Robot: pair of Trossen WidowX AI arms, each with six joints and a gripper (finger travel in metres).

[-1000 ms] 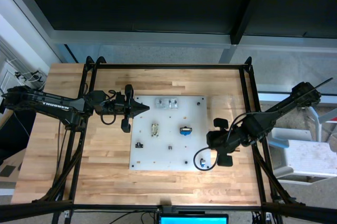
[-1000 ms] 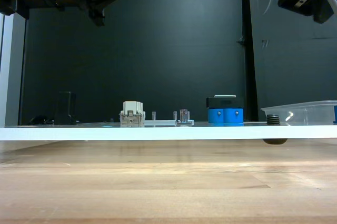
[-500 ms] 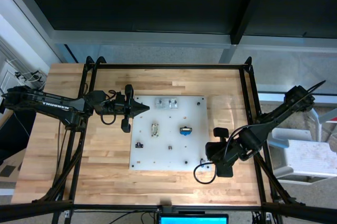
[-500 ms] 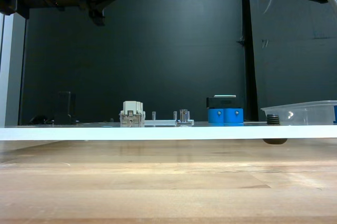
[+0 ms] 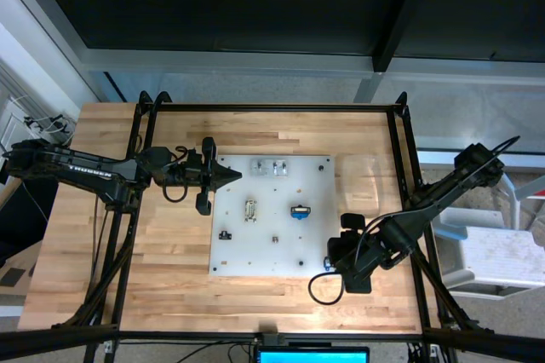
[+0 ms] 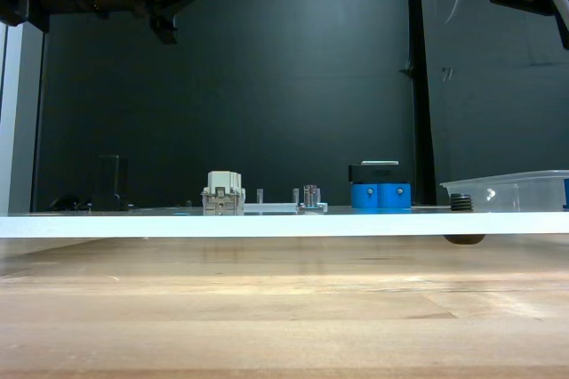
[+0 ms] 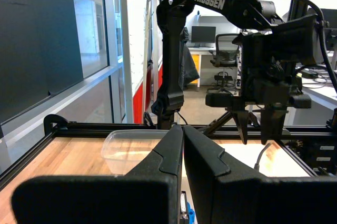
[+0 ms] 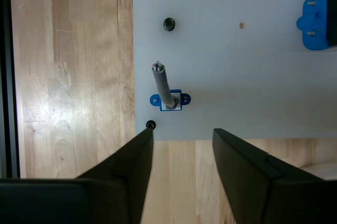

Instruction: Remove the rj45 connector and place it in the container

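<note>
Above rj45 connector [image 8: 170, 101], right gripper [image 8: 181, 132] hangs released; left gripper [image 7: 182, 128] clenched over board [image 5: 272, 252].

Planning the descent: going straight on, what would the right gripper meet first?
Probably the white board at its edge, just short of the rj45 connector; depth unclear. The right gripper, fingers open, hovers above; the left gripper hangs shut at the board's left edge.

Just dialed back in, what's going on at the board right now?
The right gripper hovers with open jaws above the near right corner of the white board, looking down at the rj45 connector. The connector sits in its blue mount and has not yet been grasped. The container stands at the board's right side. The left gripper is parked high over the board's left edge, jaws shut.
</note>
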